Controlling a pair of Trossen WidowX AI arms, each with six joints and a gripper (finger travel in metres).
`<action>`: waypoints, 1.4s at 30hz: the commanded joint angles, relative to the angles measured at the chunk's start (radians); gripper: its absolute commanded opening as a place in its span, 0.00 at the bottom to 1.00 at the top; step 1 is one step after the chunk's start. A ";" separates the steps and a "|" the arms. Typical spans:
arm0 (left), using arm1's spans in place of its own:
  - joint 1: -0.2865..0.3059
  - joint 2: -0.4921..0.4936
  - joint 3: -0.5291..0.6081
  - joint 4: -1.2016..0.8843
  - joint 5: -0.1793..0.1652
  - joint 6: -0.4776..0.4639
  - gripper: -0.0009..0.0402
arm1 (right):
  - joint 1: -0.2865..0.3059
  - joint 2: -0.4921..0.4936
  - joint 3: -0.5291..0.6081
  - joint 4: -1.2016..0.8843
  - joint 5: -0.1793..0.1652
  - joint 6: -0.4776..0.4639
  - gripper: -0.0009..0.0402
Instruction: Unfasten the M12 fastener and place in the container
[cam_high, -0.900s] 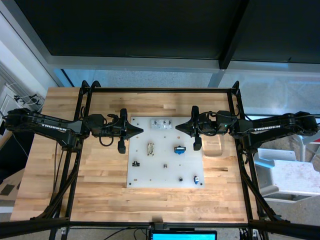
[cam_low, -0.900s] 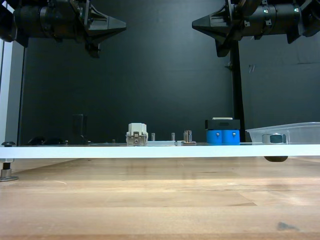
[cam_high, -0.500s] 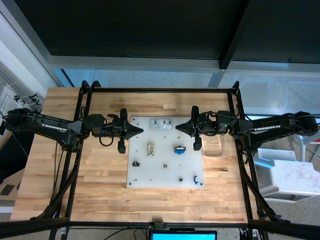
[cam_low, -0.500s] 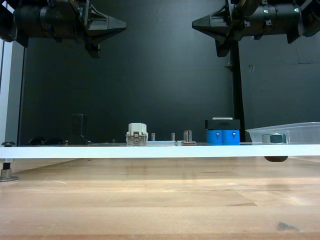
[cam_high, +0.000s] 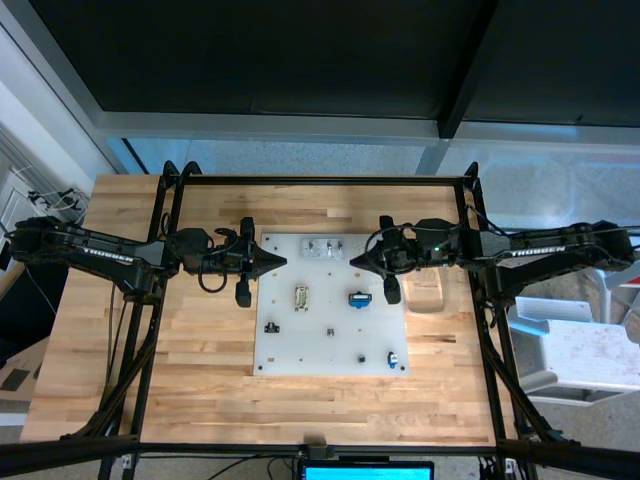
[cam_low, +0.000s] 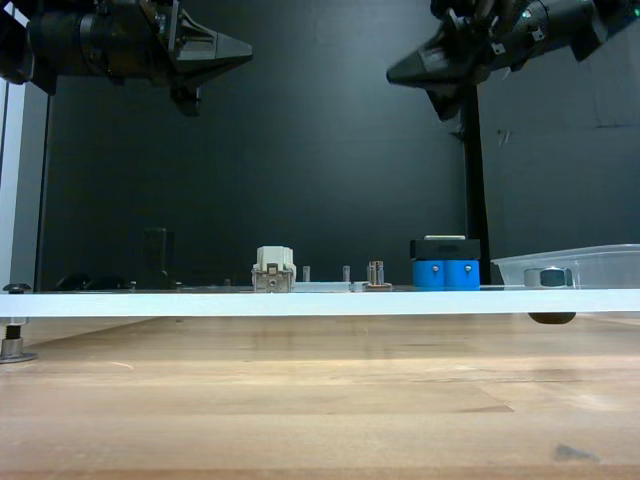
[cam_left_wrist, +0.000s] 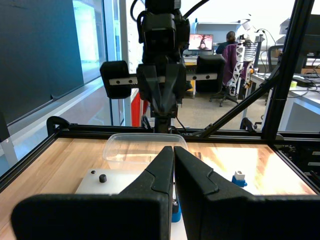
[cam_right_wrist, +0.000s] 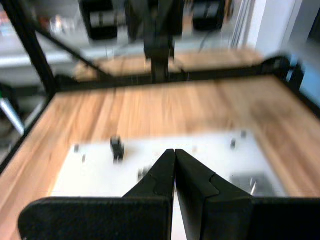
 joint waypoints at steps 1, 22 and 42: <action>0.000 0.000 0.000 0.000 0.000 0.000 0.02 | 0.027 0.037 0.079 -0.187 0.000 0.020 0.02; 0.000 0.000 0.000 0.000 0.000 0.000 0.02 | 0.204 0.352 0.518 -0.806 0.037 0.255 0.02; 0.000 0.000 0.000 0.000 0.000 0.000 0.02 | 0.378 0.720 0.890 -1.191 0.035 0.541 0.02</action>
